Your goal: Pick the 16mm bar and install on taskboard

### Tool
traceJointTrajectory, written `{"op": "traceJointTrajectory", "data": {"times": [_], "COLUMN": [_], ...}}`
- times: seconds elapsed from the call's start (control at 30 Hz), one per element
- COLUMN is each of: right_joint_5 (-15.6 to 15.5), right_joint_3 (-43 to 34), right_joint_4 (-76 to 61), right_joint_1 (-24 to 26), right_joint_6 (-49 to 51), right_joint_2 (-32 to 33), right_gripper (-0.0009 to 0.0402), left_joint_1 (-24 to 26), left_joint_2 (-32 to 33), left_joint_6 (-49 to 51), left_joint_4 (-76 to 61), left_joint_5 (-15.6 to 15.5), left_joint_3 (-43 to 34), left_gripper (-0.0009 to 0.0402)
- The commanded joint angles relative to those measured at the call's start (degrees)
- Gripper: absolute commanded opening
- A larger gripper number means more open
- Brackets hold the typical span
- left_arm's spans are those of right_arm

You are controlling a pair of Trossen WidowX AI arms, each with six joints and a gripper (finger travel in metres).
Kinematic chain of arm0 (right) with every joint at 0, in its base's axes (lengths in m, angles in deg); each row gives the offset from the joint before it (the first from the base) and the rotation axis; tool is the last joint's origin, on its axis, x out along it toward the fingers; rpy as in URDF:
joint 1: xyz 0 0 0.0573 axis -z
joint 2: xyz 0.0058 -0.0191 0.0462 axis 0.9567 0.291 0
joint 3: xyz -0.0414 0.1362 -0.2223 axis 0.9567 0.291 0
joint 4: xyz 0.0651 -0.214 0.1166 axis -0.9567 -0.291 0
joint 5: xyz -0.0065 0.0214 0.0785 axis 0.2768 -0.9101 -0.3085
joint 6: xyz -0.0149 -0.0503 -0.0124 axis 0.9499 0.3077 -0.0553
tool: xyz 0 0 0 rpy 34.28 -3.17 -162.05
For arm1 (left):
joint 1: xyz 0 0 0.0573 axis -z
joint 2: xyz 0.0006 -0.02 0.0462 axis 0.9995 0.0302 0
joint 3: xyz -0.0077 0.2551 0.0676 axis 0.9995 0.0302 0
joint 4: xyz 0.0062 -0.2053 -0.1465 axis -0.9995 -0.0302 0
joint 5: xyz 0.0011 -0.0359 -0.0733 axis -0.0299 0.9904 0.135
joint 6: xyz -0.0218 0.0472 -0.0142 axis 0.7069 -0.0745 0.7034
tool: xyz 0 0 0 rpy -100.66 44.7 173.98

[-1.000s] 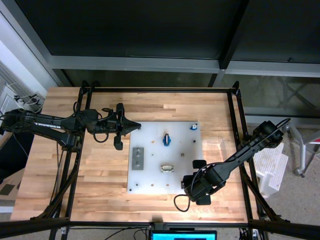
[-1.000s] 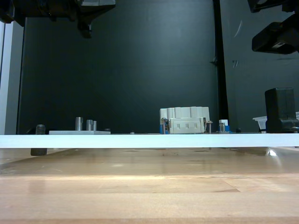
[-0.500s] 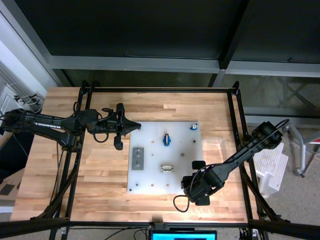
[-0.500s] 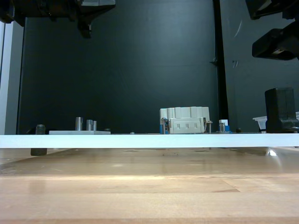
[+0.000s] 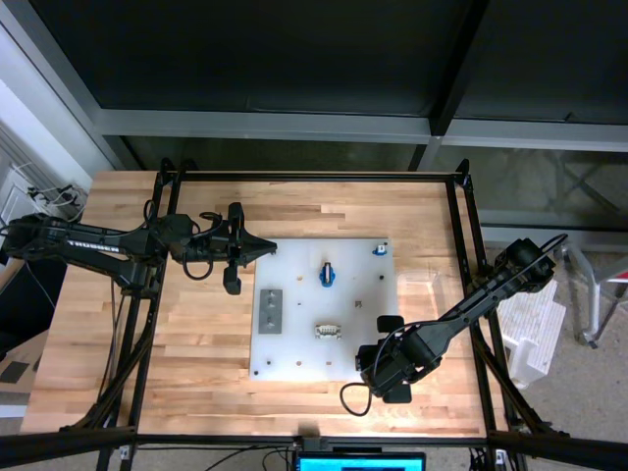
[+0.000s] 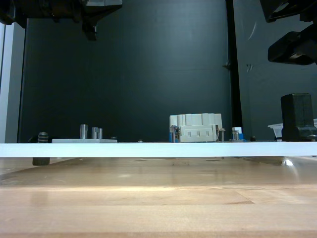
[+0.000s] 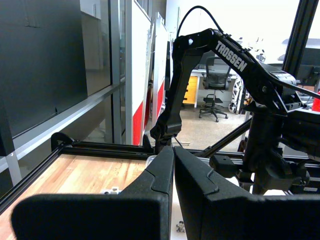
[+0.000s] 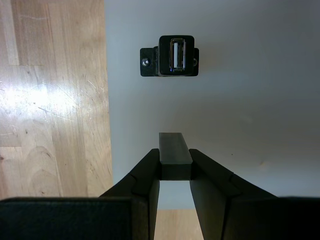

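Hovering end effectors [image 7: 173, 150] [image 8: 175, 161], right with bar [image 8: 174, 148]

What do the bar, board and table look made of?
The bar, held in the right hand over the board: dark, matte; metal or plastic unclear. The board: white, smooth, likely plastic. The table: wood, visible grain, glossy glare. The left hand: shut, raised left of the board.

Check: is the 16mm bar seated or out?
Out: the right claw holds the 16mm bar above the taskboard, near its USB socket. The left claw, shut and empty, hovers at the board's far left corner.
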Motion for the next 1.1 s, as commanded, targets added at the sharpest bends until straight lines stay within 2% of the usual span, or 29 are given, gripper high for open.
{"op": "traceJointTrajectory", "data": {"times": [0.03, 0.2, 0.9, 1.1], "right_joint_5": [0.0, 0.0, 0.0, 0.0], "right_joint_3": [0.0, 0.0, -1.0, -2.6], "right_joint_4": [0.0, 0.0, -0.6, -2.8], "right_joint_1": [0.0, 0.0, 0.0, 0.0], "right_joint_6": [0.0, 0.0, 0.0, 0.0], "right_joint_2": [0.0, 0.0, -0.3, -1.0], "right_gripper": [0.0001, 0.0018, 0.0155, 0.0178], "left_joint_1": [0.0, 0.0, 0.0, 0.0], "left_joint_2": [0.0, 0.0, 0.0, 0.0], "left_joint_6": [0.0, 0.0, 0.0, 0.0], "left_joint_4": [0.0, 0.0, 0.0, 0.0], "left_joint_5": [0.0, 0.0, 0.0, 0.0], "left_joint_3": [0.0, 0.0, 0.0, 0.0], "left_gripper": [0.0000, 0.0000, 0.0000, 0.0000]}}
